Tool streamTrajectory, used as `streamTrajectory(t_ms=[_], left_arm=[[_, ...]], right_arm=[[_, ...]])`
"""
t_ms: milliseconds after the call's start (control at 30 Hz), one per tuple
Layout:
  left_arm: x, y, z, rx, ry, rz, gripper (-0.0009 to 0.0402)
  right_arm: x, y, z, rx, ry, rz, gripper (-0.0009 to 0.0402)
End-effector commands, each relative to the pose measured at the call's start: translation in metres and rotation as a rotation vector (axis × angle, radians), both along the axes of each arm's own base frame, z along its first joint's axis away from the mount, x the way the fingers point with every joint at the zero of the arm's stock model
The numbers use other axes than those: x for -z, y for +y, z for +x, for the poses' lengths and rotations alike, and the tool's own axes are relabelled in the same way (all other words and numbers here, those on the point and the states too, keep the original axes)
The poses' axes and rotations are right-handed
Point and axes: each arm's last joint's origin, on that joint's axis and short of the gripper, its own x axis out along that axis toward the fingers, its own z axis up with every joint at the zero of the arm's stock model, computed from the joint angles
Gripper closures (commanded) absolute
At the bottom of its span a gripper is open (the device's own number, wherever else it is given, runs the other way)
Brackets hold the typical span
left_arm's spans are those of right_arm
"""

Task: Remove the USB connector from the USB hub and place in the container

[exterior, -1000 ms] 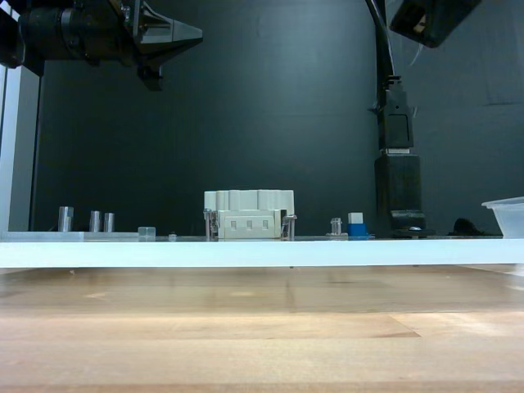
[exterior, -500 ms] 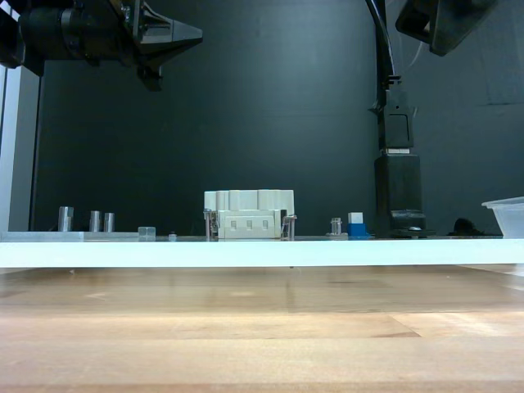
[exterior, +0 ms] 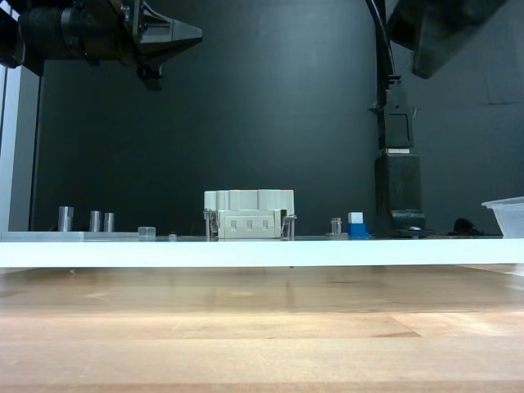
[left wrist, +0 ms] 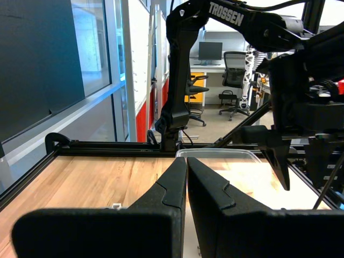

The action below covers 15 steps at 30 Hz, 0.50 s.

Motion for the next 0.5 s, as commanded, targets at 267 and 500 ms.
streamTrajectory(t_ms=[267, 500], left_arm=[[0.0, 0.0, 0.0, 0.0, 0.0, 0.0, 0.0392], [0.0, 0.0, 0.0, 0.0, 0.0, 0.0, 0.0392]], right_arm=[[0.011, 0.008, 0.008, 0.039, -0.017, -0.039, 0.0199], [0.022, 0.013, 0.015, 0.041, -0.016, -0.052, 0.0201]])
